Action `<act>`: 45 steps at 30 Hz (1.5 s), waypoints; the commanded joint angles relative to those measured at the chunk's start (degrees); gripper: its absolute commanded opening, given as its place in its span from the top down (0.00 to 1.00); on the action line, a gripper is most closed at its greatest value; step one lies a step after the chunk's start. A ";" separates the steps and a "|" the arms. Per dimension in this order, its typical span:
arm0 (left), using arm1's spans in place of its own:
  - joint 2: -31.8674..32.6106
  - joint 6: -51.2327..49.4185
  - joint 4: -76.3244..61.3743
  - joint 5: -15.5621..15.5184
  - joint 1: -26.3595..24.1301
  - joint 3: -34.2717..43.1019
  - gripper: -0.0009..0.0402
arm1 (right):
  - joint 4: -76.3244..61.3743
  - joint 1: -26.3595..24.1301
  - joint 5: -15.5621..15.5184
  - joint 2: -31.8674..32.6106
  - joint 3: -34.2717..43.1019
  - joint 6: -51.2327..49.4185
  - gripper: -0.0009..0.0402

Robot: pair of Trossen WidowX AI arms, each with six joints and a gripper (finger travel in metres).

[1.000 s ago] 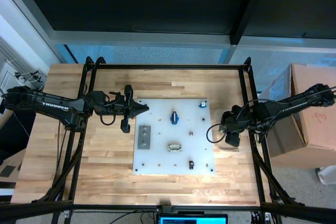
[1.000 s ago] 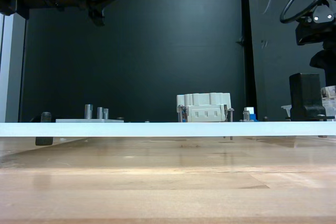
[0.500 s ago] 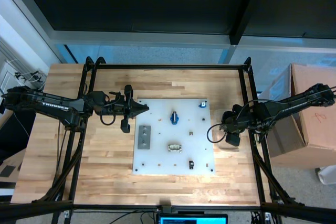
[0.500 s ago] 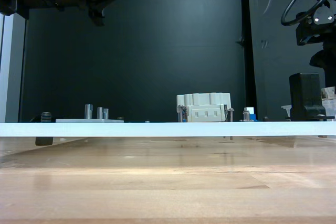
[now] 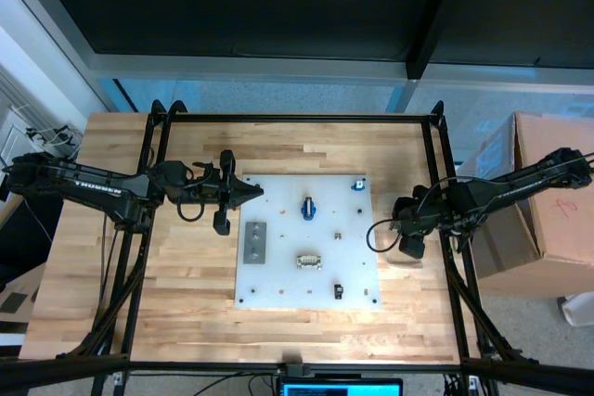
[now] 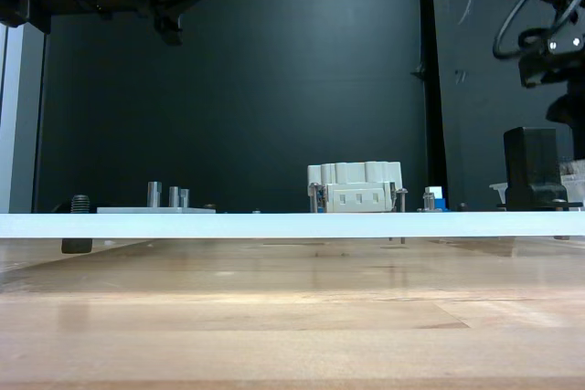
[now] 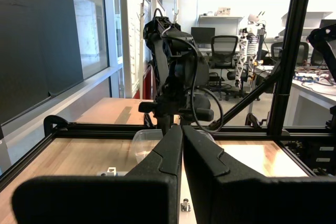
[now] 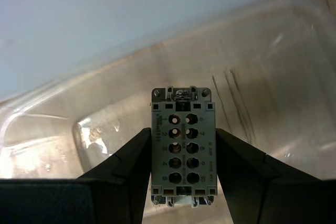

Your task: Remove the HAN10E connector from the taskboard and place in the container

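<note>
From the high view, a white taskboard [image 5: 278, 285] is seen lying on a tabletop [image 5: 176, 322] of pale wooden planks, framed by black rails. A grey metal plate [image 5: 254, 241], a blue part [image 5: 308, 208] and a beige housing [image 5: 309, 261] are mounted on the board. The left gripper [image 5: 252, 193] is held over the board's far left edge. The right gripper [image 5: 408, 243] is held just off the board's right edge. A cardboard box [image 5: 548, 201] stands beyond the tabletop at the right.

In the low view, the ribbed beige housing is seen upright on the board against a dark backdrop. The left gripper is seen high above it. Compared with a second earlier, the right arm has shifted slightly toward the view's right edge; the left arm is unchanged.

In the left wrist view, the left jaws are pressed together on nothing, and a rounded clear plastic container [image 7: 142, 142] is seen under the right arm, with an office behind.

In the right wrist view, the rectangular grey HAN10E connector [image 8: 182, 145], its ten-hole face shown, is clamped between the right jaws, clear of the board, over the glossy, scratched container.
</note>
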 commanded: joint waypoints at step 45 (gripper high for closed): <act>0.00 0.00 0.00 0.00 0.00 0.00 0.98 | 14.93 -0.02 -2.73 0.04 -8.02 8.98 0.94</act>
